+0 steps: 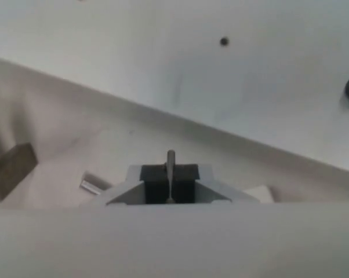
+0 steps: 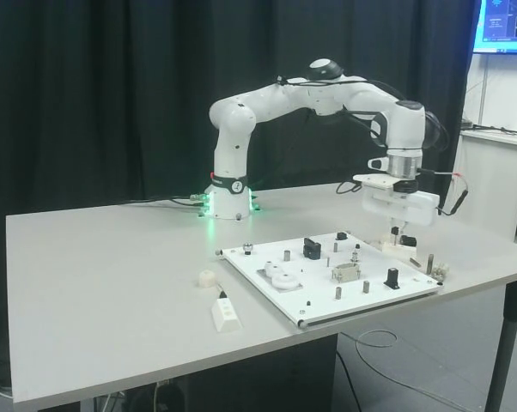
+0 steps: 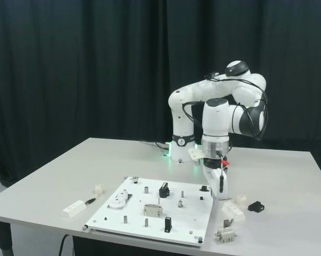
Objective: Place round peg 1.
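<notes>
In the wrist view your gripper (image 1: 170, 194) pinches round peg 1 (image 1: 171, 165), a thin, stiff, likely slippery pin best held mid-shaft, while both room views put it low over the white board's (image 2: 267, 292) far right edge.

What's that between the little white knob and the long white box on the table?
A small black piece lies between the white knob and the white box, seen best in the second room view.
</notes>
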You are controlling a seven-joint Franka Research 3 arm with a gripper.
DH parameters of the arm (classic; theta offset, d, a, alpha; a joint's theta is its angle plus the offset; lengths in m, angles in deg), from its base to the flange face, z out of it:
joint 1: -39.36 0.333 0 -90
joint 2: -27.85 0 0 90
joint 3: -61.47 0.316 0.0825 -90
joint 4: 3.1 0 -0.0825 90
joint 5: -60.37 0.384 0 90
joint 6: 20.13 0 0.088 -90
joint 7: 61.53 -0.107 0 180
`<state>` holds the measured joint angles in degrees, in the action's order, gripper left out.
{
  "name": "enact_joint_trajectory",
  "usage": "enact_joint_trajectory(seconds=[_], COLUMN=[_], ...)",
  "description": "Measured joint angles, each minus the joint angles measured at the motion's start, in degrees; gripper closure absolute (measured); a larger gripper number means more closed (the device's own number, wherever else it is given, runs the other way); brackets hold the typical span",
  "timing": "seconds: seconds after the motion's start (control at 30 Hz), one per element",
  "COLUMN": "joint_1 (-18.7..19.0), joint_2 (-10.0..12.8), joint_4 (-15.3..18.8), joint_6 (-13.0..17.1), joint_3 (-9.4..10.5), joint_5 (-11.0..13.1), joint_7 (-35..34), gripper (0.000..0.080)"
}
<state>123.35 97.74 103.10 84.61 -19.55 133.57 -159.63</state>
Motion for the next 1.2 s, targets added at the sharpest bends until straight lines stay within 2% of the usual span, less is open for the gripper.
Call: enact_joint_trajectory(seconds=[0.43,0.47,0.73,0.77,0.93,0.97,1.2], joint_1=[0.0,0.0,0.0,0.0,0.0,0.0,0.0], joint_2=[0.2,0.2,0.2,0.2,0.2,0.2,0.2], joint_4=[-2.0,-2.1,-2.7,-2.7,-2.9,-3.0,-3.4], joint_6=[2.3,2.5,2.8,2.8,2.8,2.8,2.9], joint_3=[1.74,1.87,2.31,2.32,2.4,2.41,2.66], joint_5=[-0.8,-1.0,-1.3,-1.3,-1.3,-1.3,-1.3], joint_7=[-0.5,-0.5,-1.0,-1.2,-1.9,-2.0,-3.4], gripper=[0.0787,0.071,0.071,0.0126,0.0126,0.0029,0.0029])
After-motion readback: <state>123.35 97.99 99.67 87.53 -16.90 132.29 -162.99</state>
